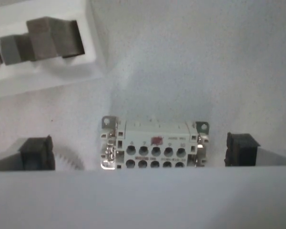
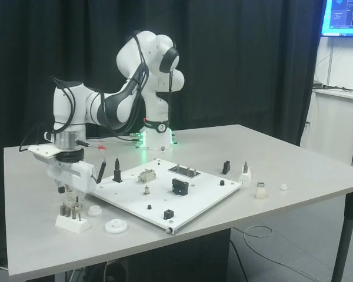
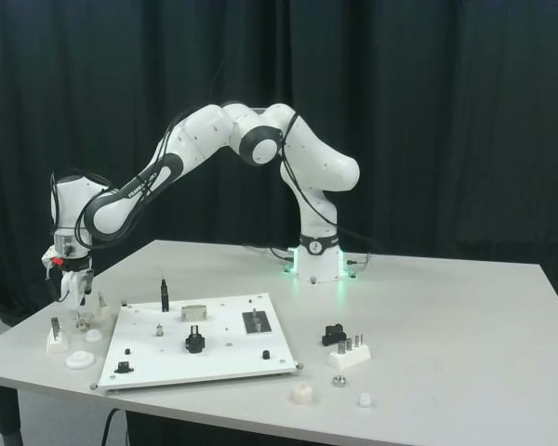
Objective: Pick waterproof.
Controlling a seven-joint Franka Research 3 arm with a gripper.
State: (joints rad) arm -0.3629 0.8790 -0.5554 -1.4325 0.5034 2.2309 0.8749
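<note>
Arm: I've got the white Franka (image 3: 214, 139) stretched far out from its base, wrist hanging over the table's end, past the edge of the white assembly board (image 2: 165, 191).
Gripper: my wrist view shows the gripper (image 1: 139, 152) spread wide, black fingertips (image 1: 38, 152) well apart on either side, nothing pinched.
Waterproof connector: there it is, the white multi-pin connector (image 1: 154, 145), lying on the grey table (image 1: 190, 71) right between my open fingers, touching neither. Two rows of round sockets face the camera, metal mounting ears at its corners.
Beside it: a white toothed gear (image 1: 69, 162) peeks out just by one fingertip, partly hidden.
Holder block: a white holder (image 1: 43, 71) with grey rectangular pieces (image 1: 43, 40) standing in its recess sits near the connector, apart from it.
Room views: I see the gripper (image 2: 67, 188) low over the table beside that white holder (image 2: 72, 222), with white gears (image 2: 115, 226) close by. The connector itself I can't make out from here.
Board: black parts, a small metal block (image 2: 146, 175) and a grey plate (image 2: 184, 171) sit on it.
Far side: several small white and black pieces (image 2: 245, 172) stand on the table beyond the board.
</note>
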